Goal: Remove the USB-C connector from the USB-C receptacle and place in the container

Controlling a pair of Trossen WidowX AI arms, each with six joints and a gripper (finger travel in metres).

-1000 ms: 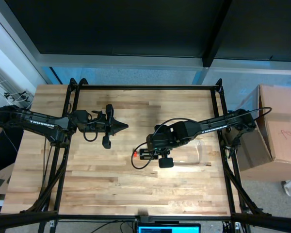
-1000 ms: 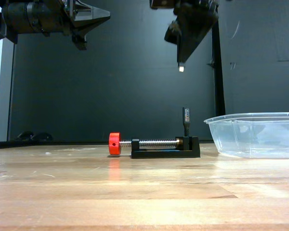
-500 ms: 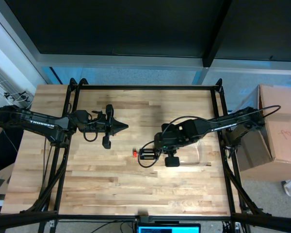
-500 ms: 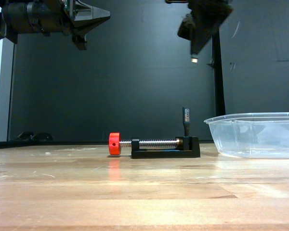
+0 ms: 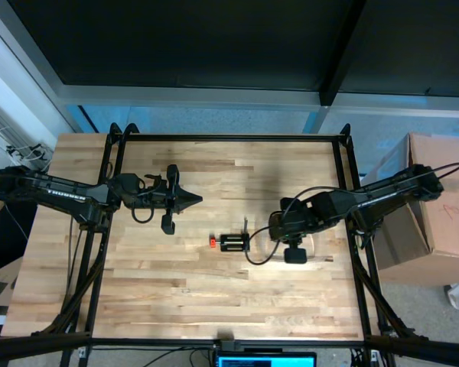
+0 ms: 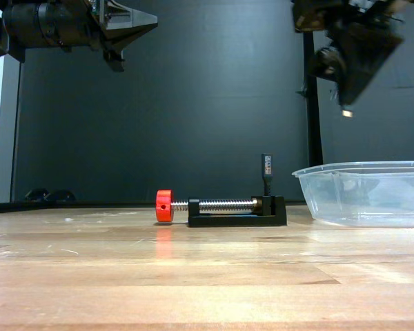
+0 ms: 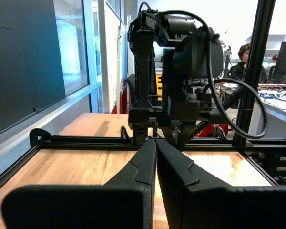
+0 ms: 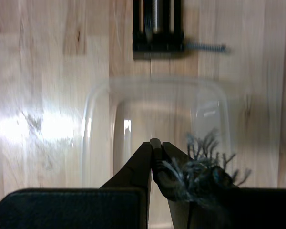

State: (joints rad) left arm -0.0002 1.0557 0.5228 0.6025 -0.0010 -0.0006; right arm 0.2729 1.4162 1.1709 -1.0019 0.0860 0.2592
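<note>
Two arms, one part. Nr edge: black screw vise w/ red knob [image 6: 237, 210] pins upright black USB-C receptacle [image 6: 265, 165]. Beside it: clear plastic container [image 6: 372, 200]. Above container: right gripper [image 6: 345, 102] clamped on silver-tipped USB-C connector [image 6: 346, 112], clear of rim, prob. for drop. Far: left gripper [image 6: 150, 23], fingers together, parked aloft. Vs 1 s ago: right gripper + connector shifted from over vise to over container; left unmoved.

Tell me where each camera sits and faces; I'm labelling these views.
High: above the near edge, looking down; both arms, left gripper high, left of the clamp.
Low: table height, looking level; right gripper holds the USB-C connector above the container.
Left wrist: faces the right arm; own shut fingers.
Right wrist: looks down into the container; own fingers.
Low and right wrist share clamp and container.
</note>
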